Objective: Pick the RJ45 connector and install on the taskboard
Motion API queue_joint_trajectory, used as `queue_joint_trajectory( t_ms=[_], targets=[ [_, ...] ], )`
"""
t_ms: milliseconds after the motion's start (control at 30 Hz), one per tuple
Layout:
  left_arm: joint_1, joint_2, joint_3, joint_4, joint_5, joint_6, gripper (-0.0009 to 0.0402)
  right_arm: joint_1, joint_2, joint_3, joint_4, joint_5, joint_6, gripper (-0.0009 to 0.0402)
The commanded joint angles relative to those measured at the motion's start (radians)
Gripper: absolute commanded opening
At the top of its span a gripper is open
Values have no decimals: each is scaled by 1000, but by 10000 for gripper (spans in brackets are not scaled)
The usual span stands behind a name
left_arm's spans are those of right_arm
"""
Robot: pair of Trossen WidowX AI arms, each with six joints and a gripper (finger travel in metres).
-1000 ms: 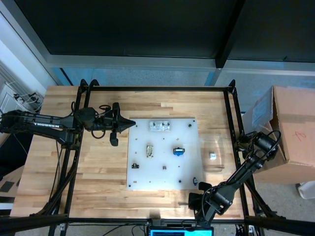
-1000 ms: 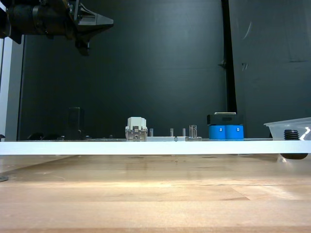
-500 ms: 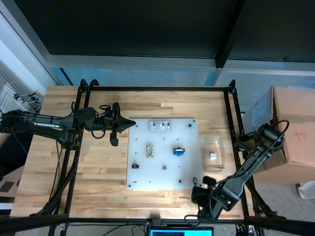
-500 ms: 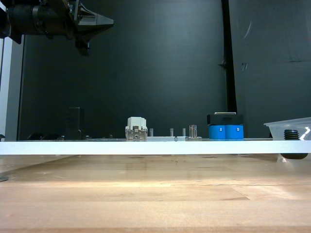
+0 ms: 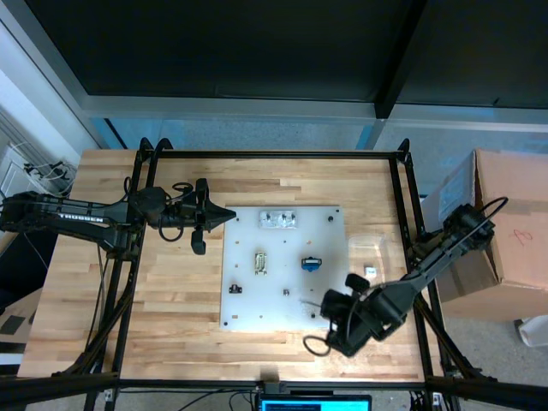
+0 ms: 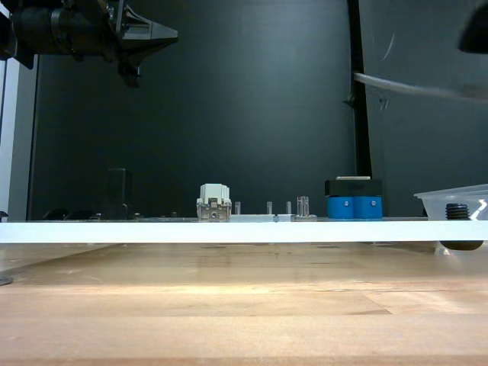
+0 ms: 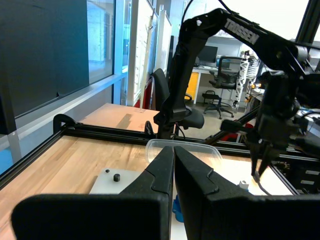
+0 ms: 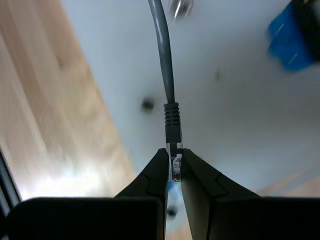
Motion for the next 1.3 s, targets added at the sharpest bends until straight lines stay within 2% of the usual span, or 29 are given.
queue_joint_trajectory(
  t_ms=[33,233,433,500,600,633,800,900,1067,1300],
  targets=[
    [0,0,0,1,0,0,0,-47,0,23,-3,65,-20,0],
    [0,0,0,13,0,0,0,-142,0,71,-4,185,-87,0],
    [0,1,19,17,-2,-3,0,-217,0,105,2,357,-155,0],
    [0,7,25,19,-34,-41,0,-237,0,107,8,421,-154,0],
    [0,17,34,35,-135,-157,4,-261,0,111,21,505,-162,0],
    [-1,20,39,36,-153,-178,8,-270,0,110,32,525,-163,0],
    [-1,56,54,125,-176,-184,66,-327,0,110,93,583,-164,0],
    [0,108,84,172,-183,-195,113,-357,0,110,131,647,-162,0],
    [0,213,182,172,-201,-247,176,-393,0,110,180,717,-172,0],
    [-1,342,301,170,-209,-268,225,-403,0,110,214,790,-210,0]
  ],
)
